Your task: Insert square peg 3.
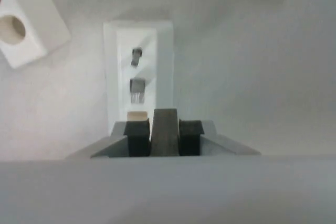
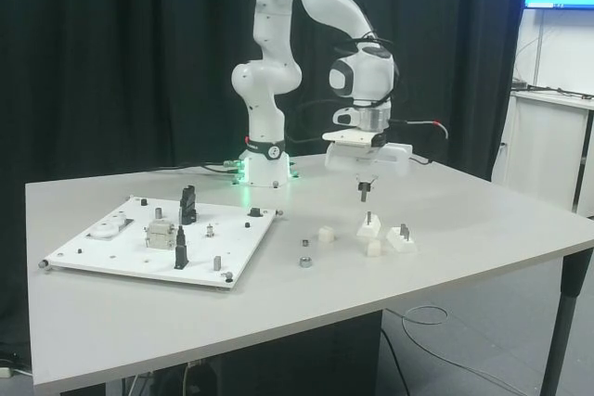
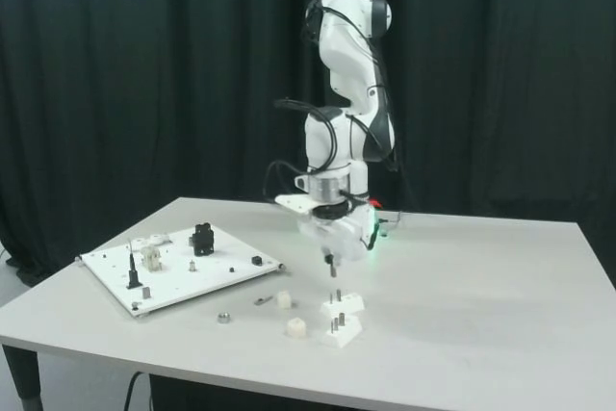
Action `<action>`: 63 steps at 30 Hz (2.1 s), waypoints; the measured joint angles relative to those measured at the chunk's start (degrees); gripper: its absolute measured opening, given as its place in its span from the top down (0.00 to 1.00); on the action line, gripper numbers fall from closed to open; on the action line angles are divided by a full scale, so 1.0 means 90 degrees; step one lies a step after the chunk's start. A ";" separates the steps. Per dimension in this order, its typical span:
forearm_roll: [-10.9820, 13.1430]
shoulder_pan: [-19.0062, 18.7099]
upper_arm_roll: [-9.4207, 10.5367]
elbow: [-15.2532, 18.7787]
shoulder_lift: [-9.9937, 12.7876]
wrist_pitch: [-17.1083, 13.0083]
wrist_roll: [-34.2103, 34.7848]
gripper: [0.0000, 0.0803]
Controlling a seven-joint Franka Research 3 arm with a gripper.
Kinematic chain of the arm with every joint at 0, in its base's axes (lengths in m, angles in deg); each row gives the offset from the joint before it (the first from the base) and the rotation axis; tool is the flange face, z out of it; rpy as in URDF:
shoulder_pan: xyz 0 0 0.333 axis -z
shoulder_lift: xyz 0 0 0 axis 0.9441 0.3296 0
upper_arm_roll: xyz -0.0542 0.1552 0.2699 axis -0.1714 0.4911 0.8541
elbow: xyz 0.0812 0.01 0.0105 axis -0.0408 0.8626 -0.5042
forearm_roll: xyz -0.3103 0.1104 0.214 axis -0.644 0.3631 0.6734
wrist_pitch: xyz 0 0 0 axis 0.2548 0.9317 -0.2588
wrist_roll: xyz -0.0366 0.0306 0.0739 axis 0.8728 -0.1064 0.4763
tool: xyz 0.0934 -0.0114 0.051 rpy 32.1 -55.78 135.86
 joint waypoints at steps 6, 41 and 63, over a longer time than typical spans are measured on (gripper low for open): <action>-0.0334 0.0006 -0.0210 -0.0090 -0.0067 0.0000 -0.0252 0.86; -0.1466 0.1523 -0.0725 -0.0913 -0.0512 0.0431 -0.3414 0.86; -0.1650 0.2500 -0.1048 -0.1359 -0.0509 0.0581 -0.6306 0.86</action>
